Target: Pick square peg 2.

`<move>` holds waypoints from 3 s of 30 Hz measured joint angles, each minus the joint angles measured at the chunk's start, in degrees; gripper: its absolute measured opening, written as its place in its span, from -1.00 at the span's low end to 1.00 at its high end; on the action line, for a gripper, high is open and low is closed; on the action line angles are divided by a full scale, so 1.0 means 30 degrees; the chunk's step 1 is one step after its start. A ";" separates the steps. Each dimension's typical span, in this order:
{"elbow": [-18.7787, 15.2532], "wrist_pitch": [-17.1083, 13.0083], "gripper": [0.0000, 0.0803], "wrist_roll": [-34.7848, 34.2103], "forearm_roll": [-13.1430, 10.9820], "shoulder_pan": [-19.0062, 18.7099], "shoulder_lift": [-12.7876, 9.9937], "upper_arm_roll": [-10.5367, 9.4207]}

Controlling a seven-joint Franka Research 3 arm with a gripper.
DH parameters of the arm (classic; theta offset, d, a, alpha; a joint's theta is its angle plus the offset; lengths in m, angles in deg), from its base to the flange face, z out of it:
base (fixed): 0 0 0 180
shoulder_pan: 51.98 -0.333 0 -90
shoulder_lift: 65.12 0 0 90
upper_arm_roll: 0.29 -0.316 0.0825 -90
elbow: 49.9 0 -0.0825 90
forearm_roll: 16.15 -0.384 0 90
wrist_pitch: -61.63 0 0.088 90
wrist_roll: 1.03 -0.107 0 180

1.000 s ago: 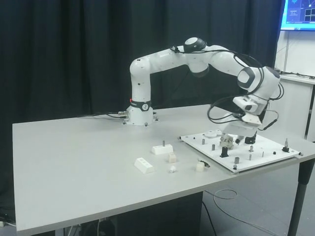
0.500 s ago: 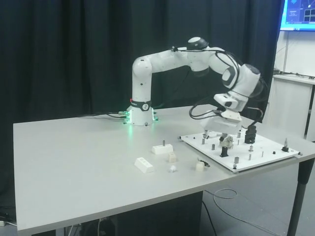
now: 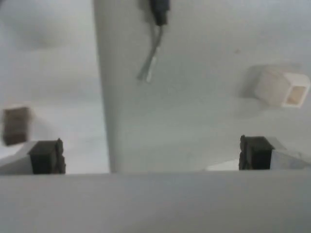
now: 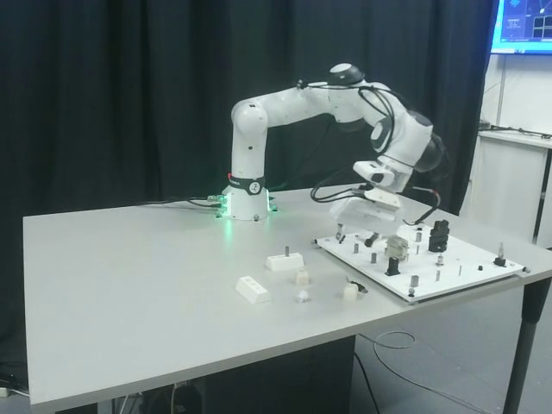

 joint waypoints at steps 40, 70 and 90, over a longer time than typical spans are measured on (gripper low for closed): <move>-0.9175 -0.3256 0.99 0.9612 -0.6534 -0.0967 0.0119 0.0813; -1.2005 -0.2532 0.99 1.1635 -0.9392 -0.2173 0.0129 0.0800; -1.2167 -0.2544 -0.21 1.0962 -0.9736 -0.2153 0.0125 0.0800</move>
